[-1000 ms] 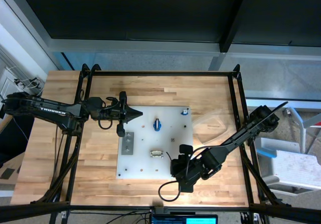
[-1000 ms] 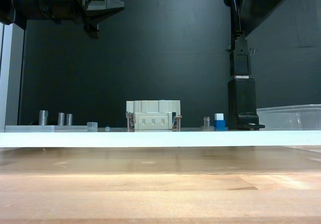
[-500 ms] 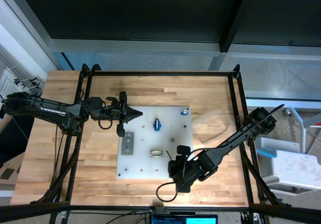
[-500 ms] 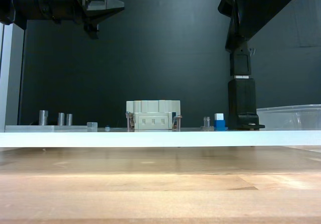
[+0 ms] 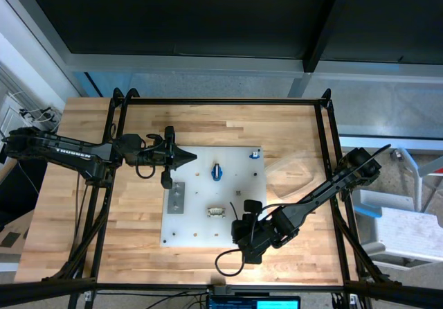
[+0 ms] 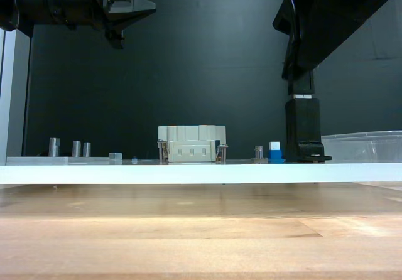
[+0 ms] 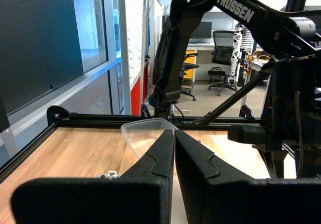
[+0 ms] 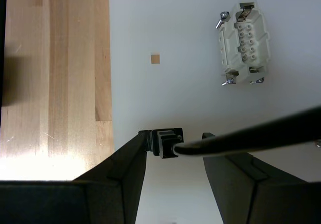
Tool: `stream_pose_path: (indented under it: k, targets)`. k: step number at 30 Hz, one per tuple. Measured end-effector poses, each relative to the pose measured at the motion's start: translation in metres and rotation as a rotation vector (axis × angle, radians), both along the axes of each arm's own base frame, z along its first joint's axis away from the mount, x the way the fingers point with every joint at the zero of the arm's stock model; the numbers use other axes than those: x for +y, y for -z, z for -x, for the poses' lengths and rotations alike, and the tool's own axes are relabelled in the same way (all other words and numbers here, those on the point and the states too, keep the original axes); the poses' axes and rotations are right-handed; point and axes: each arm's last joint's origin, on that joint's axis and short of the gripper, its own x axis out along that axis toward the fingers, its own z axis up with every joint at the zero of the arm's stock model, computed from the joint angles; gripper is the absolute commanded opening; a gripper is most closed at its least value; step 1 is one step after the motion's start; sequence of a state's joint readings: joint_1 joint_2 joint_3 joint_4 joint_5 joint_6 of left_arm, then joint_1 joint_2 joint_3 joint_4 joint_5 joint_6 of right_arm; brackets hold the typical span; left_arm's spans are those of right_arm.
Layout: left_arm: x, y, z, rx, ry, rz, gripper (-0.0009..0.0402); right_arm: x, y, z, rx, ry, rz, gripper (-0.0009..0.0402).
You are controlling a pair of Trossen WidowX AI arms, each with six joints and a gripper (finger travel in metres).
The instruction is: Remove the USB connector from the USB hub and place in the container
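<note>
Your right gripper (image 8: 174,137) (lower middle, high view) has fingers spread either side of the USB connector (image 8: 165,142) in the USB hub (image 6: 303,128). Your left gripper (image 5: 188,157), upper left, is pressed together.

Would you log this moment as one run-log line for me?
right gripper: open, straddling USB connector | connector: seated in USB hub | left gripper: shut, parked raised

We look down past the right gripper (image 8: 174,139) onto the white board (image 8: 190,93). Its dark fingers (image 8: 125,169) are spread around the USB connector (image 8: 163,139), one just beside the plug, the other apart. The black cable (image 8: 251,132) crosses that finger. A beige multi-pin connector (image 8: 244,43) sits well apart, and the wooden table (image 8: 55,68) borders the board.
</note>
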State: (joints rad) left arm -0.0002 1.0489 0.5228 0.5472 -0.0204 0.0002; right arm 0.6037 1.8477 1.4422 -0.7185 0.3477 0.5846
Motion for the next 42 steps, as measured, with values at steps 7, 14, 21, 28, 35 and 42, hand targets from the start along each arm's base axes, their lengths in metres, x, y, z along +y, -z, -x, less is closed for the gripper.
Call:
stream_pose_path:
  k: [7,14,21,28,35,42]
  targets:
    - [0.000,0.000,0.000,0.000,0.000,0.000,0.0001,-0.001,0.000,-0.001,-0.001,-0.010,0.007,0.0090]
    - [0.000,0.000,0.000,0.000,0.000,0.000,0.0001,-0.001,0.000,-0.001,-0.005,-0.021,0.007,0.0028]
    - [0.000,0.000,0.000,0.000,0.000,0.000,0.0001,0.000,0.000,-0.001,-0.005,-0.033,0.013,0.0004]
    - [0.000,0.000,0.000,0.000,0.000,0.000,0.0001,-0.001,0.000,-0.001,-0.002,-0.034,0.016,-0.0001]
    - [0.000,0.000,0.000,0.000,0.000,0.000,0.0001,-0.002,-0.001,-0.002,-0.001,-0.042,0.023,0.0000]
    - [0.000,0.000,0.000,0.000,0.000,0.000,0.0001,-0.001,-0.005,-0.010,0.032,-0.063,0.042,0.0000]
